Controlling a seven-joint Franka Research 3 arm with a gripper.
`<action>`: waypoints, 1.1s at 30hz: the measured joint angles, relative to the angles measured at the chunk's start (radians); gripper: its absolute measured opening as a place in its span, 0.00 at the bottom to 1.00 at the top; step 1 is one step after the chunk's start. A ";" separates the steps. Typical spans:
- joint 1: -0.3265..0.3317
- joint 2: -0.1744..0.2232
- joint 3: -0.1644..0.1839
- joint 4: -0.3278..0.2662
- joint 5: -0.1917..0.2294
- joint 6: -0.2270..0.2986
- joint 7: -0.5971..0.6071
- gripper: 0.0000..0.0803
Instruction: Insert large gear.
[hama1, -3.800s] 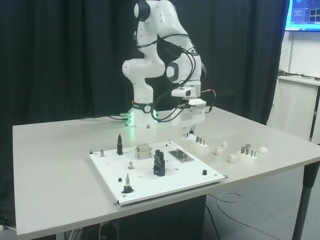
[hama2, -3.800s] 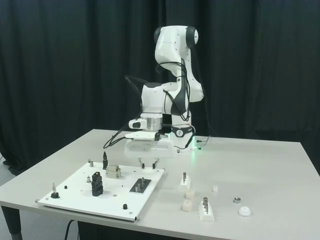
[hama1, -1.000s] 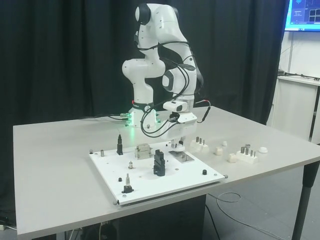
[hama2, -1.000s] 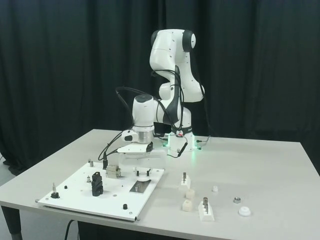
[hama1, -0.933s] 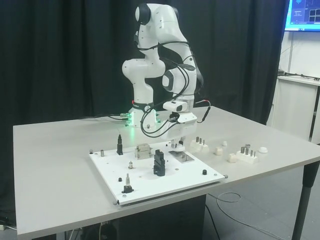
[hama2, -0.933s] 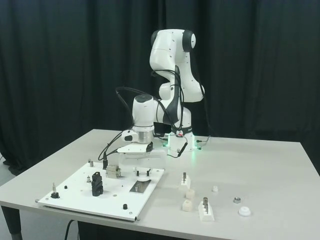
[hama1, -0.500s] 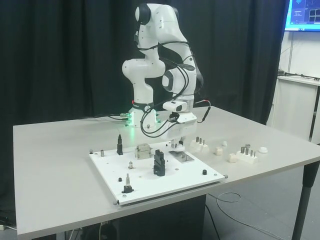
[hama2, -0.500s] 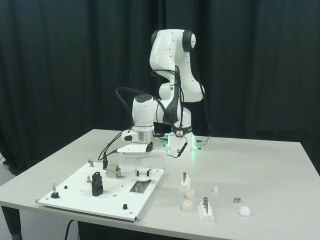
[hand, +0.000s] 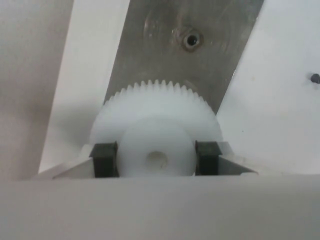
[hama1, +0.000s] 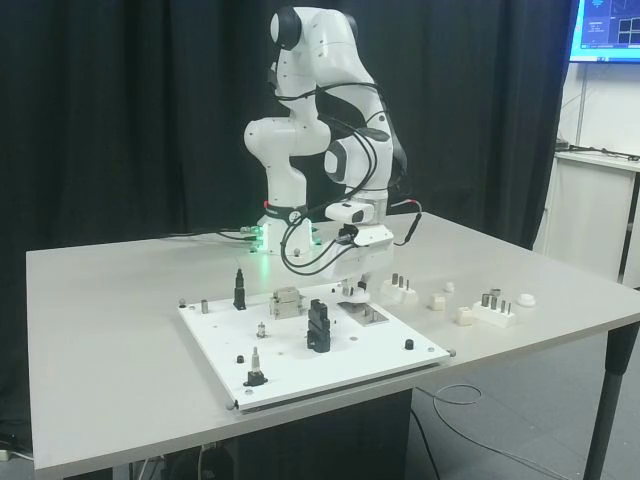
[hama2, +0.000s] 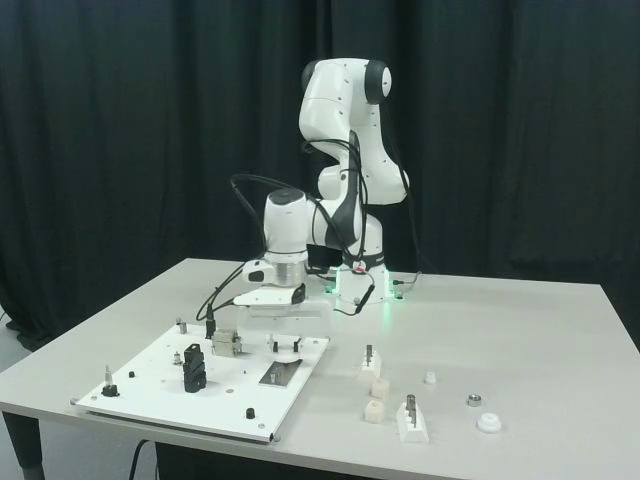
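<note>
The large white gear (hand: 156, 130) is toothed, with a raised hub and a centre hole. My gripper (hand: 156, 159) is shut on that hub, one black pad (hand: 104, 159) on each side. It hangs close over the grey metal plate (hand: 190, 55), near the plate's end and short of its small hole (hand: 191, 40). In the first room view the gripper (hama1: 350, 291) stands low over the grey plate (hama1: 366, 314) on the white board (hama1: 310, 350). The second room view shows the gripper (hama2: 285, 344) just above the plate (hama2: 281, 373).
On the board stand a black block (hama1: 318, 326), a grey block (hama1: 287, 303) and several small posts. To the right of the board, white holders (hama1: 400, 290) (hama1: 497, 308) and small white pieces (hama1: 525, 299) lie on the grey table.
Since 3.8 s ago the arm has swung from beside the board to over the grey plate and come down. Over the last second it has hardly moved.
</note>
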 joint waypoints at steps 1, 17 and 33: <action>0.000 0.000 -0.001 0.000 0.003 0.000 0.000 0.41; 0.000 0.004 -0.003 0.005 0.021 0.000 0.000 0.41; 0.001 0.007 -0.003 0.010 0.022 0.002 -0.003 0.52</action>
